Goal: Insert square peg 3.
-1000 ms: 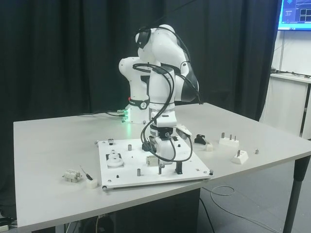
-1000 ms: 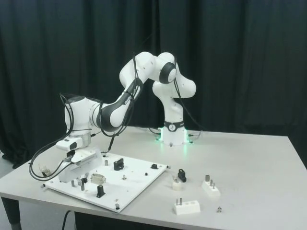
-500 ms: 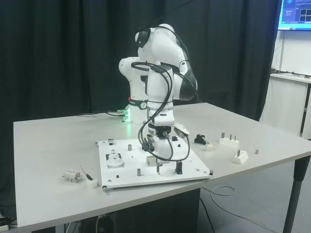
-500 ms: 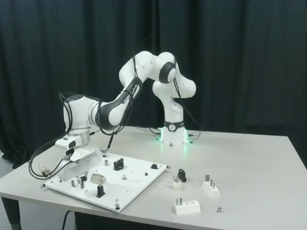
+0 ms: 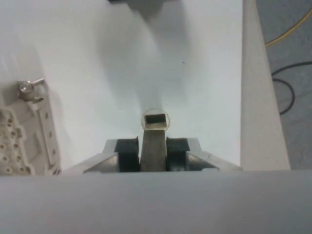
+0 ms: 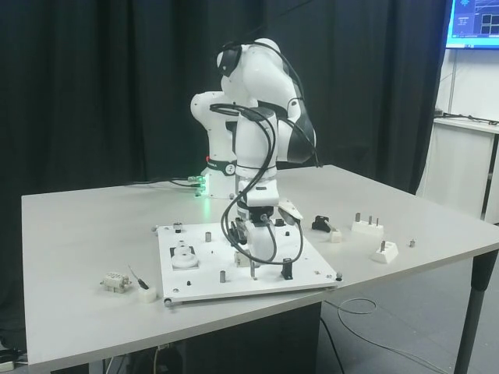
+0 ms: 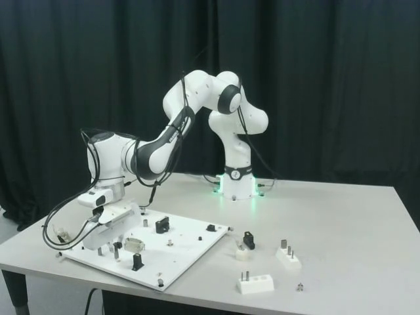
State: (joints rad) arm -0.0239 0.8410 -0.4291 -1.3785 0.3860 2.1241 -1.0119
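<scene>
Wrist view: the gripper [image 5: 153,155] is clenched on the square peg [image 5: 153,148], one black finger pad [image 5: 127,155] pressed to each side of it. The peg's lower end meets a square hole [image 5: 155,120] in the white board [image 5: 97,63] directly under the fingertips; whether it has entered cannot be told. Just beside the gripper, a white connector block [image 5: 22,141] sits on the board, and the board's edge lies near on the other side, with the grey table [image 5: 258,97] past it.

In the first room view the gripper [image 6: 254,261] hangs low over the board [image 6: 234,269], a small black bracket [image 6: 286,269] standing close beside it. Farther off on the table [image 6: 78,226], white peg holders [image 6: 366,227] stand well apart from the gripper.
</scene>
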